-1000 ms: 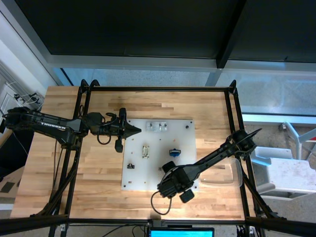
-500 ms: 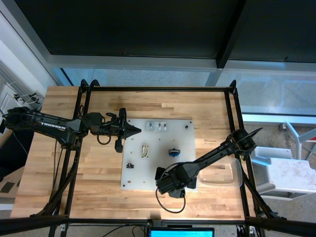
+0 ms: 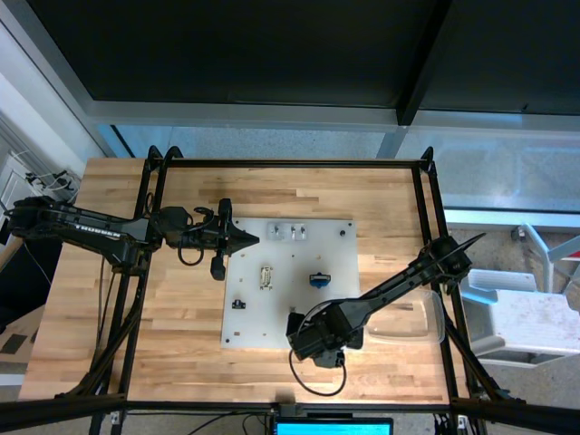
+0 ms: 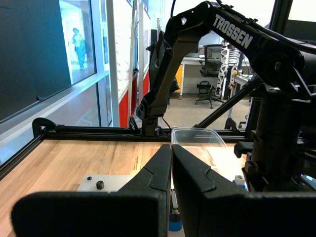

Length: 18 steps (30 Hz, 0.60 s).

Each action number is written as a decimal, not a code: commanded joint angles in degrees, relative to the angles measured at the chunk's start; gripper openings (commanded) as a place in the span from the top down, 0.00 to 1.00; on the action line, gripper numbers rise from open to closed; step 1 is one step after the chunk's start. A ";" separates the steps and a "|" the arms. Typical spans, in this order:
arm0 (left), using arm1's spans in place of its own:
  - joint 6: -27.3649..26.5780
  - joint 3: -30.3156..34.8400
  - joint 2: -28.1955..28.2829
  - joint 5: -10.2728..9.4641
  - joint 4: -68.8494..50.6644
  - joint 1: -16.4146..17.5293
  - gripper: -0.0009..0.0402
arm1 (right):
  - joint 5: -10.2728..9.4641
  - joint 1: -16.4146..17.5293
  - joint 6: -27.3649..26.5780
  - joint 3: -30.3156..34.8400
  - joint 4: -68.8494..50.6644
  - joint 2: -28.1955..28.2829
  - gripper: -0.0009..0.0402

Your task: Unfasten the M12 fastener and place in the container

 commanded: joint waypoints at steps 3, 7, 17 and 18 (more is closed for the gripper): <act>0.02 0.02 0.00 0.00 0.02 0.00 0.98 | -0.04 0.00 15.74 -0.07 -0.04 -0.94 0.97; 0.02 0.02 0.00 0.00 0.02 0.00 0.98 | -0.28 0.35 32.39 -0.07 -0.11 -1.97 0.97; 0.02 0.02 0.00 0.00 0.02 0.00 0.98 | -6.19 0.63 54.55 -0.92 -0.76 -3.87 0.98; 0.02 0.02 0.00 0.00 0.02 0.00 0.98 | -7.06 0.61 56.19 -1.11 -0.79 -3.89 0.98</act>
